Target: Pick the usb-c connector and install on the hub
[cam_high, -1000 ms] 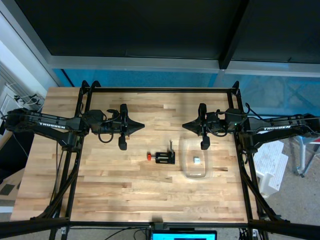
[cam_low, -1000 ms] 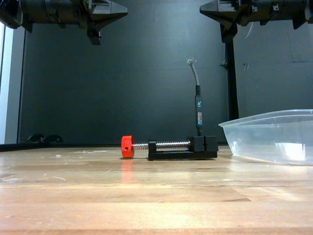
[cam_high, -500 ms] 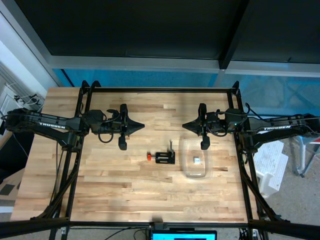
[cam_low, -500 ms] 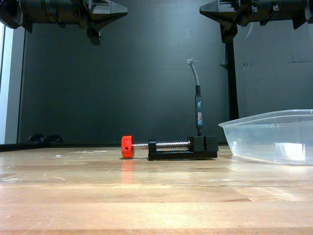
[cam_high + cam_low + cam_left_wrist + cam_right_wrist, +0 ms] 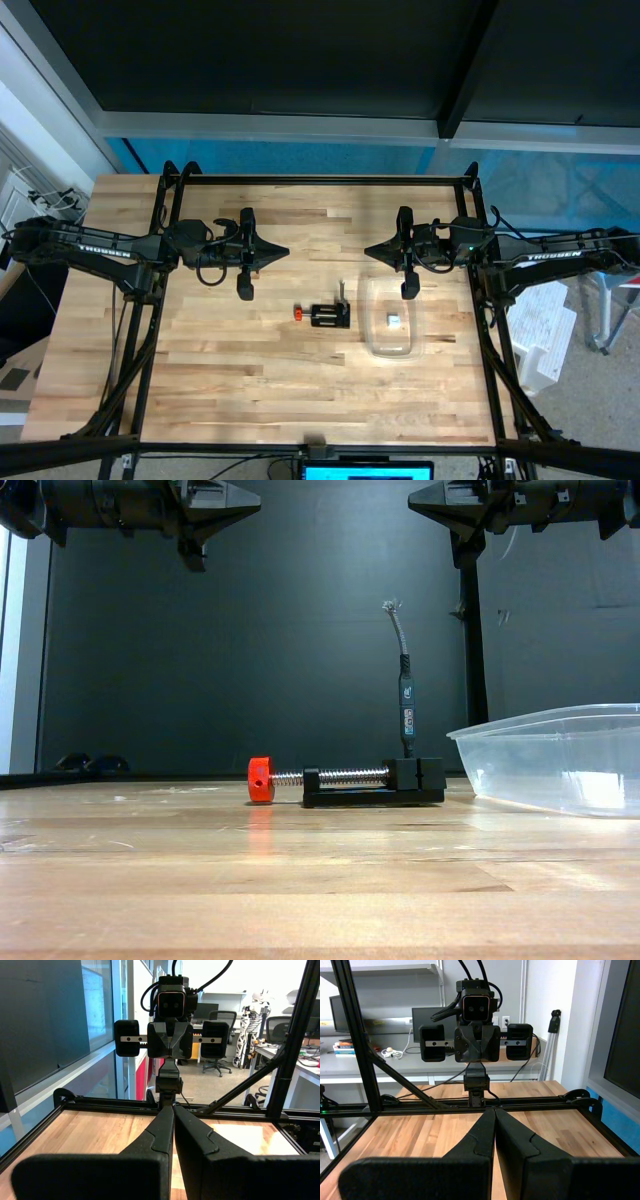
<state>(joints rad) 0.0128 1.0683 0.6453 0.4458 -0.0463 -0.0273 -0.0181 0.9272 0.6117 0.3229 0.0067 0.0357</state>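
Two arms share the wooden table (image 5: 200, 360), the left arm (image 5: 90, 245) and the right arm (image 5: 560, 250) reaching in from their own edges and hanging high above the boards. The left gripper (image 5: 286, 250) and the right gripper (image 5: 367, 252) point straight at each other across the far half of the table. Each wrist view shows its two fingers pressed together along a thin seam with nothing held between them. Next in size is the clear plastic tray (image 5: 390, 352), lying on the wood below and just nearer than the right gripper. The hub (image 5: 328, 316) sits close beside the tray on its left, roughly midway between the arms and nearer to us than both grippers. Its long axis runs left to right, with the orange-red knob (image 5: 298, 313) turned toward the left arm. A thin grey cable stub (image 5: 405, 695) stands upright from the end next to the tray. A small white-grey square piece (image 5: 394, 320) lies inside the tray. We cannot pick out the usb-c connector with any certainty (it is too small and dark for these views), so we leave its place open. We judge that the task has not begun. The right gripper is the nearer one to the tray and to the hub's cable end, and any reach means going down and toward the near edge.
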